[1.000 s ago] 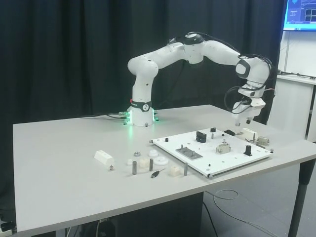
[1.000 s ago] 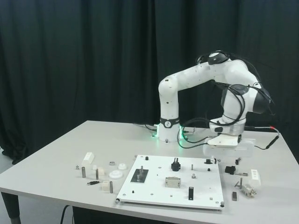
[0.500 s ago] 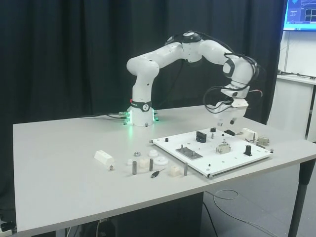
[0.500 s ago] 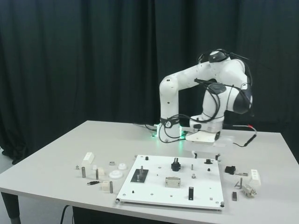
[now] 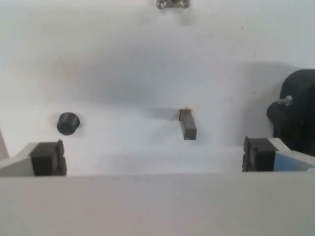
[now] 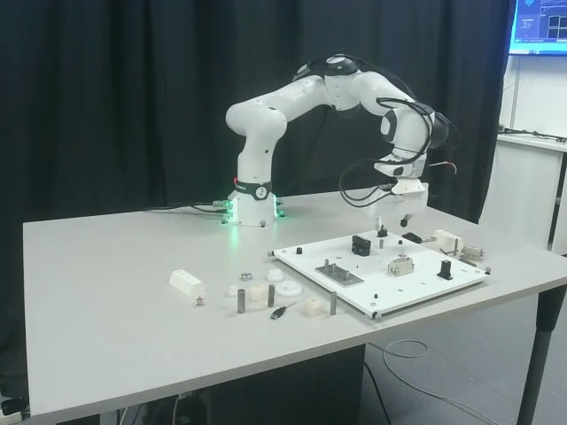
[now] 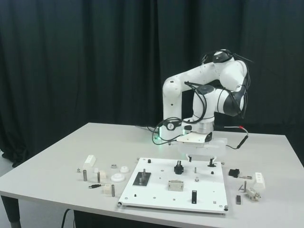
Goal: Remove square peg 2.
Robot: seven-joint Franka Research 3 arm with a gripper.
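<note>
Gripper [image 5: 152,160] hovers over the far edge of the white board [image 7: 156,192], fingers spread wide, nothing between them; in the wrist view the black pads [image 5: 47,158] sit at lower left and lower right of the frame. Square peg 2 [image 5: 187,124] stands upright in the board at frame centre of the wrist view, in the gap between the fingers but not touched. In the second room view the peg [image 7: 195,169] is right of centre, just below the gripper [image 7: 200,154]. A black round knob [image 5: 68,123] sits on the board at left of the wrist frame, a black block [image 5: 295,110] at the right edge. Loose white and grey parts [image 6: 266,297] lie on the table [image 6: 106,292] left of the board in the first room view.
</note>
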